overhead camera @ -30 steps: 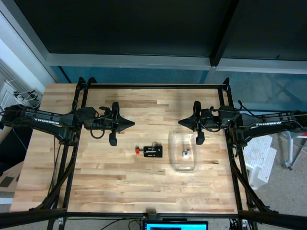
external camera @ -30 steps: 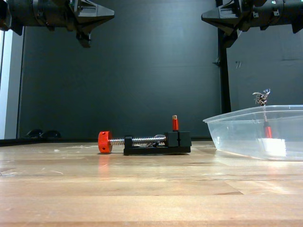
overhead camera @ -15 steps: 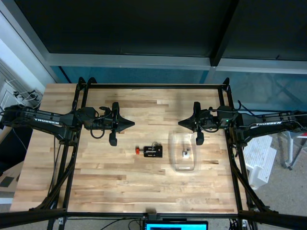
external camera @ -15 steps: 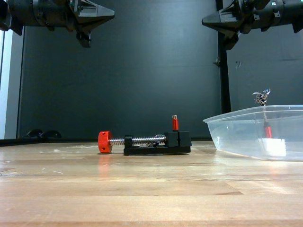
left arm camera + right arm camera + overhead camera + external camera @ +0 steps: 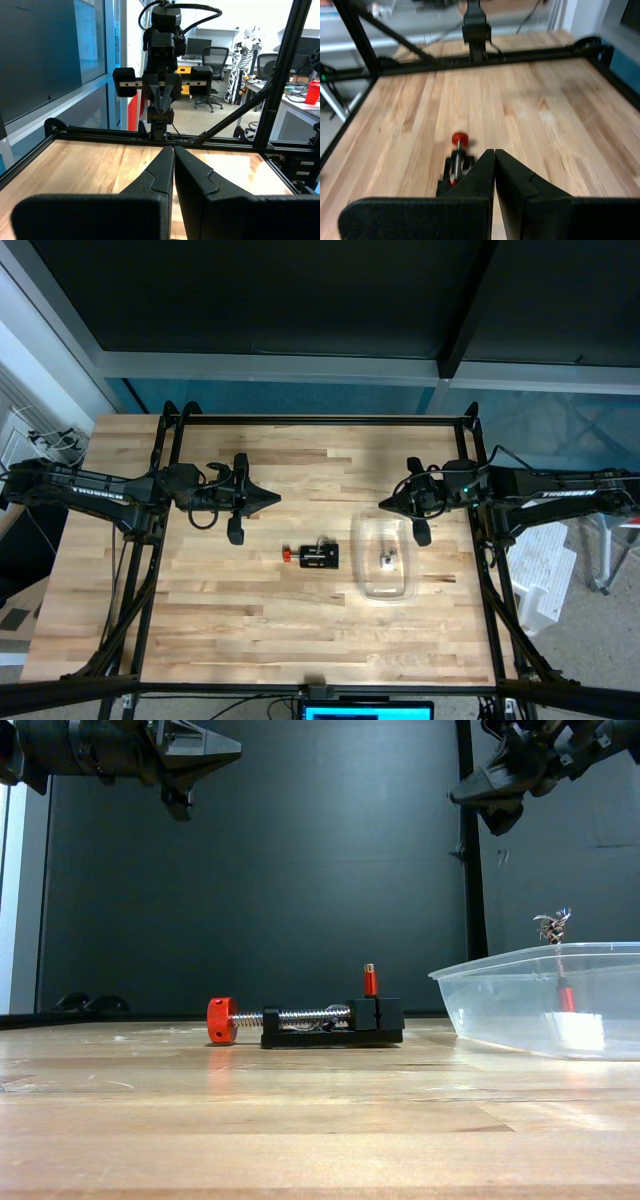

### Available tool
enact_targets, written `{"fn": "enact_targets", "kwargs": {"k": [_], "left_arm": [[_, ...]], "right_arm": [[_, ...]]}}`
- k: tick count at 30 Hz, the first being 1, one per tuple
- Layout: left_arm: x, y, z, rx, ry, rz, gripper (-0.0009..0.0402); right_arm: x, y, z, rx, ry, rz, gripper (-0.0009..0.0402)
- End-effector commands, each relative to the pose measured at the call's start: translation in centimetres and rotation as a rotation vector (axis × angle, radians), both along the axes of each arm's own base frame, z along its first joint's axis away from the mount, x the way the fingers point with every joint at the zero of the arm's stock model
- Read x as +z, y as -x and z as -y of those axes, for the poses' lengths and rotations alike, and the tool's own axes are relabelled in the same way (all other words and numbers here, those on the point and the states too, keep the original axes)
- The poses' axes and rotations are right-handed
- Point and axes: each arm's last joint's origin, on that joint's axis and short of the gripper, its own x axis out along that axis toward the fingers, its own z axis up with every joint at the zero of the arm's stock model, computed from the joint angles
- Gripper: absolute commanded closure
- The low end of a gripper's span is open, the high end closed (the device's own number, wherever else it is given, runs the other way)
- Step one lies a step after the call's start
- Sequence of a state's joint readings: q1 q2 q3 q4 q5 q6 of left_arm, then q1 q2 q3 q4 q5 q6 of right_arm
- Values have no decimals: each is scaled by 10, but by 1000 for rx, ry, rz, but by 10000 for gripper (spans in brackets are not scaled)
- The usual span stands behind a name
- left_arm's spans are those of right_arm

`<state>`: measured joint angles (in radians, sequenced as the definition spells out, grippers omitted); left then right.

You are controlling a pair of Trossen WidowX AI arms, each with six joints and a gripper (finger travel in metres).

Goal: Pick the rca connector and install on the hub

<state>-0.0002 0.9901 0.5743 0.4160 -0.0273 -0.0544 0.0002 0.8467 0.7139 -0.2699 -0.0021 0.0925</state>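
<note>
The left gripper [image 5: 272,499] is seen in the left half of the high view, held over the table [image 5: 250,630] and pointed toward the middle of the frame. In the low view it is held level at the upper left [image 5: 235,758], high above the wood. In the left wrist view its fingers [image 5: 162,167] are pressed flat together, with nothing between them.

The right gripper [image 5: 383,507] is seen in the right half of the high view, above the far end of a clear plastic tray [image 5: 356,562]. In the low view it is found at the upper right [image 5: 455,795], tipped downward toward the centre. In the right wrist view its fingers [image 5: 512,175] are likewise closed on each other and nothing is held.

The hub [image 5: 318,557] lies on the table just below the centre of the high view, between the two grippers and nearer the bottom edge, with its red knob at its left end. The tray stands just to the right of it, apart from it. In the low view the hub [image 5: 330,1020] rests flat at the centre, and a short red post stands up from it.

The rca connector [image 5: 387,558] is seen as a small dark piece inside the tray, untouched by either gripper.
</note>
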Motion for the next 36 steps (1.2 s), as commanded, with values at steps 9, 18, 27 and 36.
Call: {"fn": "enact_targets", "kwargs": {"k": [9,18,27,36], "left_arm": [[0,0,0,0,0,1,393],[0,0,0,0,0,0,393],[0,0,0,0,0,1,393],[0,0,0,0,0,0,393]], "right_arm": [[6,9,-3,23,-14,-279,393],[5,3,-6,59,-27,-502,393],[6,-3,-13,93,-14,-654,393],[-3,-11,-20,104,-15,-765,386]]}}
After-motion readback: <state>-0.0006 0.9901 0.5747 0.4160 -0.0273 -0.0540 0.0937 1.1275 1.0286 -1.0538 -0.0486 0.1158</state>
